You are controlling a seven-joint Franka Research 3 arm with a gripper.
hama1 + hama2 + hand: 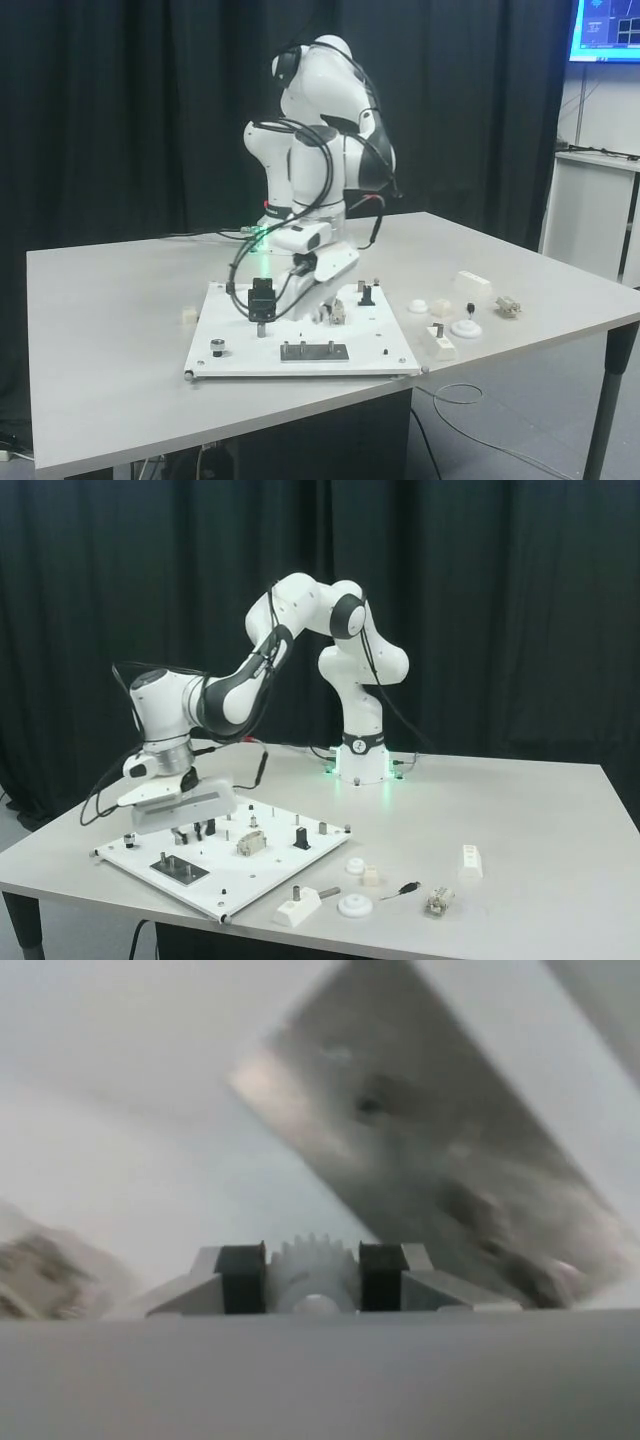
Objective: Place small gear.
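Note:
In the wrist view a small white gear (pixel 314 1278) with fine teeth sits between two black finger pads (pixel 241 1278), and my gripper (pixel 313 1282) is shut on it. Behind the gear, a grey metal plate (pixel 440 1160) runs across the white assembly board (pixel 150 1160). In the first room view the gripper (pixel 262 322) points down over the left half of the white board (pixel 300 368). The second room view places the gripper (pixel 190 832) low over the board (pixel 225 885), close to the grey plate with pegs (pixel 178 867). I cannot tell whether the gear touches the board.
Pegs, a black bracket (pixel 368 293) and a grey plate (pixel 314 351) stand on the board. Loose white parts lie on the table to its right: a round disc (pixel 465 328), a block (pixel 473 283) and a small connector (pixel 508 306). The arm's base (pixel 362 765) stands behind.

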